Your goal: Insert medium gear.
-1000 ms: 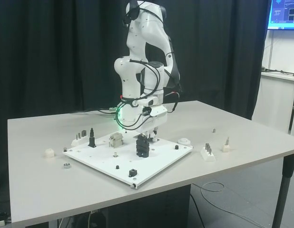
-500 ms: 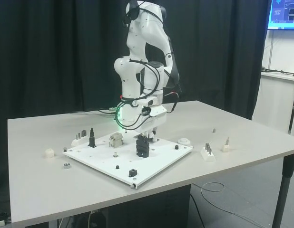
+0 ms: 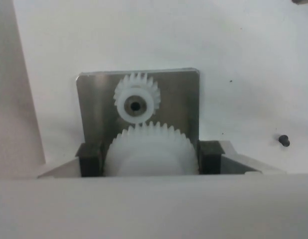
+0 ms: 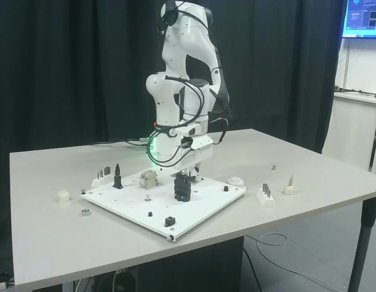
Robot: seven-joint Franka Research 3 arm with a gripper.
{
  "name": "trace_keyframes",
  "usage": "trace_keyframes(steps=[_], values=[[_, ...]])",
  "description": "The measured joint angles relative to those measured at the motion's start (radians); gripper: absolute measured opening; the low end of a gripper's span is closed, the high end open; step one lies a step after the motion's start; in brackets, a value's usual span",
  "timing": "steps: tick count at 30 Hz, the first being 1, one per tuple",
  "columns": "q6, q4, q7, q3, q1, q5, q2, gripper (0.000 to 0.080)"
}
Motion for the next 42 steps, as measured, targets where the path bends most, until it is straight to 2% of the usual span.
trace_keyframes(steps=[19,42], values=[[-0.018,0.0,0.001,0.003,0.003,0.0,-0.003,0.0397],[-0.013,0.0,0.001,0.003,0.002,0.0,-0.001,0.0397]])
